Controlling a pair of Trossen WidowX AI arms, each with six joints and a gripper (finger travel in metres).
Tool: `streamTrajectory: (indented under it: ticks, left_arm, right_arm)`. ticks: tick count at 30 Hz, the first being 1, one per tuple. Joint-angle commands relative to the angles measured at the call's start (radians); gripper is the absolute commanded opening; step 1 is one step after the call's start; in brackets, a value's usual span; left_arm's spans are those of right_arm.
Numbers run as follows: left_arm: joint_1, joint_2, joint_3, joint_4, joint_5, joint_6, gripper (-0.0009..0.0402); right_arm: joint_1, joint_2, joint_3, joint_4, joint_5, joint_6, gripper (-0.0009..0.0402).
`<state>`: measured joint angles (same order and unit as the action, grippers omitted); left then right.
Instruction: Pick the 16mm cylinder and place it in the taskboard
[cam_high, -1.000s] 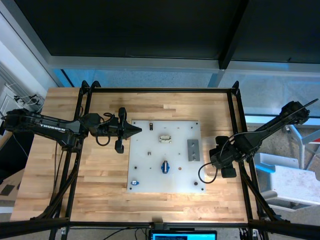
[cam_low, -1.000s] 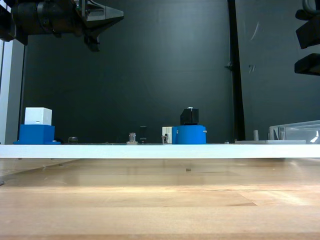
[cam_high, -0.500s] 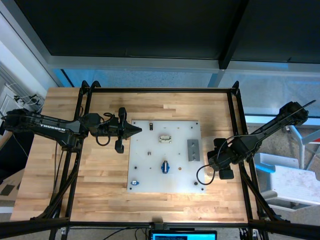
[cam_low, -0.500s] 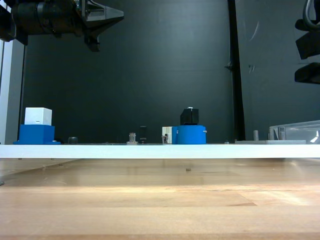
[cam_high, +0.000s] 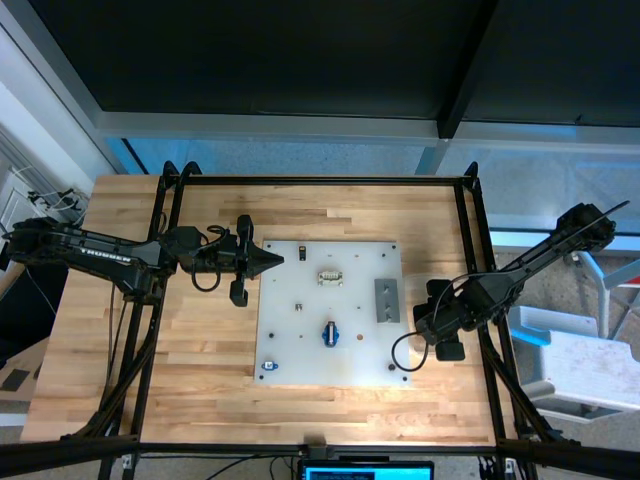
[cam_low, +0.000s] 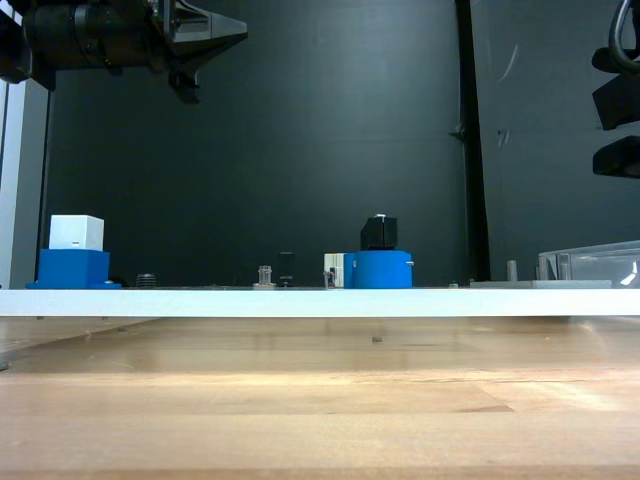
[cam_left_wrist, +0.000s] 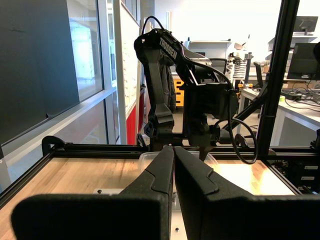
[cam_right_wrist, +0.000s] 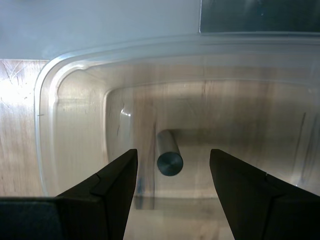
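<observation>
On the wooden table (cam_high: 180, 350), white taskboard (cam_high: 290, 340) and clear tray (cam_low: 595, 265)

This was a robotics lab: a wooden bench (cam_high: 200, 360) caged in black metal rails (cam_high: 320, 181), left gripper (cam_high: 273, 259) hanging over the far left edge of the taskboard (cam_high: 300, 340), right gripper (cam_right_wrist: 171, 152) above a clear tray (cam_right_wrist: 45, 100) at right, desks (cam_left_wrist: 300, 107) and monitors (cam_left_wrist: 304, 60) beyond.

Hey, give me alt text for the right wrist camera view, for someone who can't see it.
The open right gripper hovers above a 16mm cylinder, grey, round end toward the camera, sitting inside a clear plastic tray on the wooden table. The left gripper is outside this view, shut and raised near the left edge of the taskboard.
</observation>
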<state>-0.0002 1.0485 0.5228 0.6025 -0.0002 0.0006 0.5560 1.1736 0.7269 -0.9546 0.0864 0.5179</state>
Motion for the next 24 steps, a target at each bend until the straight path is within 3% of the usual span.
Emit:
streamTrajectory:
  ticks: [1, 24]
  left_arm:
    - [0.000, 0.001, 0.000, 0.000, 0.000, 0.000, 0.0000]
    - [0.000, 0.000, 0.000, 0.000, 0.000, 0.000, 0.0000]
  right_arm:
    - [0.003, 0.000, -0.015, 0.008, 0.000, 0.008, 0.0201]
    - [0.014, 0.000, -0.096, 0.120, 0.001, 0.029, 0.0177]
